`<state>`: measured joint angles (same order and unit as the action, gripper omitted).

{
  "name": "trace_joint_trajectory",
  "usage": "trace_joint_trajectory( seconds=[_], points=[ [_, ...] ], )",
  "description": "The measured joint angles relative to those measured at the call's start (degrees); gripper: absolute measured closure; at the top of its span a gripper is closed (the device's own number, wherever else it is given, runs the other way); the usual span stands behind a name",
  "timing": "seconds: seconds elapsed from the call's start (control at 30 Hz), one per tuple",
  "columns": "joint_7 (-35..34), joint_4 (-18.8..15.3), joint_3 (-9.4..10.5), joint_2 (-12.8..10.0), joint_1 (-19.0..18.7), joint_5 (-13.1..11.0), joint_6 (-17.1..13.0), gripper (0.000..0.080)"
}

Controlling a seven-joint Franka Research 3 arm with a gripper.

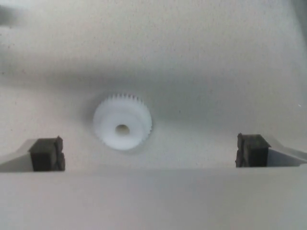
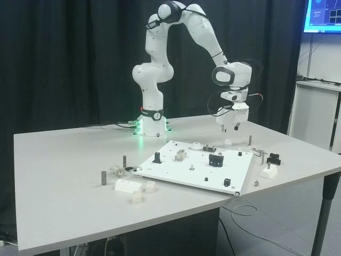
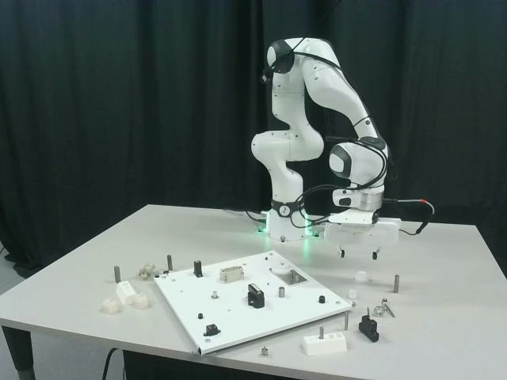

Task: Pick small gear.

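The small white gear point(image 1: 123, 122) lies flat on the grey table, toothed rim and centre hole showing in the wrist view. My gripper point(image 1: 148, 152) hangs above it, open, with one black fingertip point(image 1: 47, 154) on one side and the other fingertip point(image 1: 250, 150) far on the other; the gear sits nearer the first. From the room, the gear point(image 2: 227, 142) rests just beyond the white board, below the gripper point(image 2: 229, 128). The second room view shows the gear point(image 3: 361, 276) under the gripper point(image 3: 358, 255), with a gap between them.
A white assembly board point(image 2: 176, 170) carries several black and grey fittings. A grey peg point(image 3: 396, 283), a black clamp point(image 3: 367, 326) and a white block point(image 3: 325, 343) lie near the gear. More white blocks point(image 2: 129, 186) and pegs sit at the board's other side.
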<state>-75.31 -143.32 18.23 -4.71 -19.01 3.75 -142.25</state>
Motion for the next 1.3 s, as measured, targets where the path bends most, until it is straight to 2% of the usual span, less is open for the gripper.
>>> trace_joint_trajectory(
  seconds=[0.33,0.5,0.73,1.0,1.3],
  points=[
    [-0.4,0.1,0.0,0.2,0.3,0.0,0.1,0.0003],
    [-7.1,0.4,-0.02,0.2,0.9,0.0,-0.4,0.0003],
    [-13.4,0.9,-0.12,0.2,2.1,0.0,-3.1,0.0003],
    [-16.3,1.6,-0.16,-0.3,3.9,0.0,-5.6,0.0003],
    [-16.5,2.6,-0.63,-3.1,5.8,0.0,-8.9,0.0003]
  ],
)
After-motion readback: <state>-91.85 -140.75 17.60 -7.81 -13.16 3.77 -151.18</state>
